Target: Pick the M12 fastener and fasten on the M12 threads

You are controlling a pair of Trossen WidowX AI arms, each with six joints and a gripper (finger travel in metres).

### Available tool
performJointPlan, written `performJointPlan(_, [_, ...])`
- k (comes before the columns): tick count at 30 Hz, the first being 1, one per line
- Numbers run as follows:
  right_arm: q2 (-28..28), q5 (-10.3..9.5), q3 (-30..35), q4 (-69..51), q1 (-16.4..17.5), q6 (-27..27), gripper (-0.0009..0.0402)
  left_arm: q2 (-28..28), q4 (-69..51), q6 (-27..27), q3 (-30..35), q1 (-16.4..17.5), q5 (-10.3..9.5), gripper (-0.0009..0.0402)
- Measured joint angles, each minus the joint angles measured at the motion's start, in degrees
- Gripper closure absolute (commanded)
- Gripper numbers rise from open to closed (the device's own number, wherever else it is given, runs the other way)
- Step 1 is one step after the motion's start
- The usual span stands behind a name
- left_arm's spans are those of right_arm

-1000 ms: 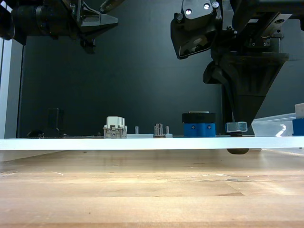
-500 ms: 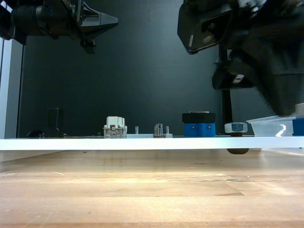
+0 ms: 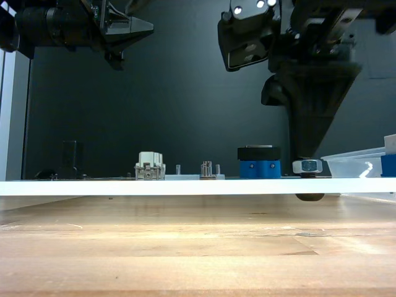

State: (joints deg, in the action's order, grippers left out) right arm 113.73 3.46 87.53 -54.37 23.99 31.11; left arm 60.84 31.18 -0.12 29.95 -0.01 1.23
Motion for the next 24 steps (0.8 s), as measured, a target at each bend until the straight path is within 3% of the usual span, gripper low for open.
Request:
performJointPlan(14, [0.4, -0.59, -0.9, 1.6, -0.1, -0.1, 0.0393, 0.0, 0.0, 0.0, 0.0, 0.0, 0.00, 0.0393])
performJointPlan(17, [0.4, -4.50, -1.3, 2.0, -0.1, -0.1, 0.0393, 0.0, 0.0, 0.0, 0.0, 0.0, 0.00, 0.0393])
performJointPlan(18, [0.4, -7.45, -1.4, 2.0, -0.1, -0.3, 0.0393, 0.0, 0.0, 0.0, 0.0, 0.0, 0.00, 0.0393])
performJointPlan(20, [0.4, -15.30, -1.4, 3.0, -0.2, -2.0, 0.0393, 0.0, 0.0, 0.0, 0.0, 0.0, 0.00, 0.0393])
performJointPlan(21, [0.4, -18.08, -1.4, 2.9, -0.2, -2.9, 0.0393, 0.0, 0.0, 0.0, 0.0, 0.0, 0.00, 0.0393])
performJointPlan(22, [0.3, -19.12, -1.4, 2.5, -0.2, -3.4, 0.0393, 0.0, 0.0, 0.0, 0.0, 0.0, 0.00, 0.0393])
performJointPlan(24, [-0.1, -19.21, -1.4, 2.3, 0.0, -3.6, 0.0393, 0.0, 0.0, 0.0, 0.0, 0.0, 0.00, 0.0393])
